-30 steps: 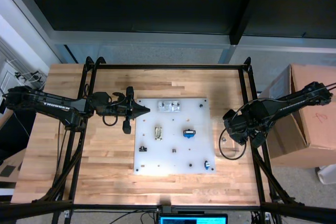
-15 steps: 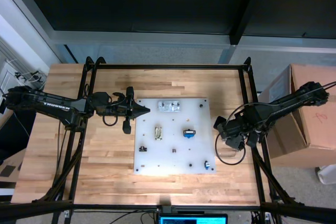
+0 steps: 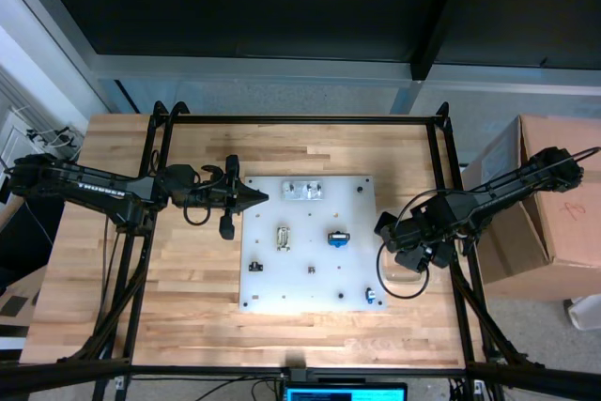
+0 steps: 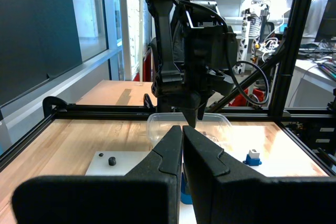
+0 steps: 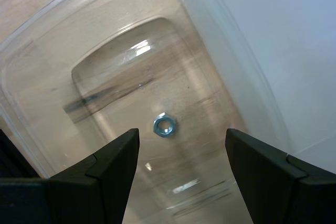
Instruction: Pick the M12 nut and place it on its threads and fasten
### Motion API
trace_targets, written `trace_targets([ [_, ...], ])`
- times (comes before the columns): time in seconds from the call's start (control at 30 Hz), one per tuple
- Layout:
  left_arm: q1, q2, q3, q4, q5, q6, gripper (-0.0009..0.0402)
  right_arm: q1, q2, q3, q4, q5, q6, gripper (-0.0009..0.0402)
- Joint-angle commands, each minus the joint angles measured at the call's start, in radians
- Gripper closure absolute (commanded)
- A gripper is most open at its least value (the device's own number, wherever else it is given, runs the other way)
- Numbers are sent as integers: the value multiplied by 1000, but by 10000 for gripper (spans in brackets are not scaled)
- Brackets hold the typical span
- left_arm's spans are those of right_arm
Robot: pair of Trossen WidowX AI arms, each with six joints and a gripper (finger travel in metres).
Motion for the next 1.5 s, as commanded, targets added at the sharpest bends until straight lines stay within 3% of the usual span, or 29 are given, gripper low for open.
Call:
trace_targets([
  [0.03,0,0,0,0,0,0,393,0,-1,-6,-1,0,11,169],
  [1.5,0,0,0,0,0,0,393,2,97,-137,130,0,74,169],
])
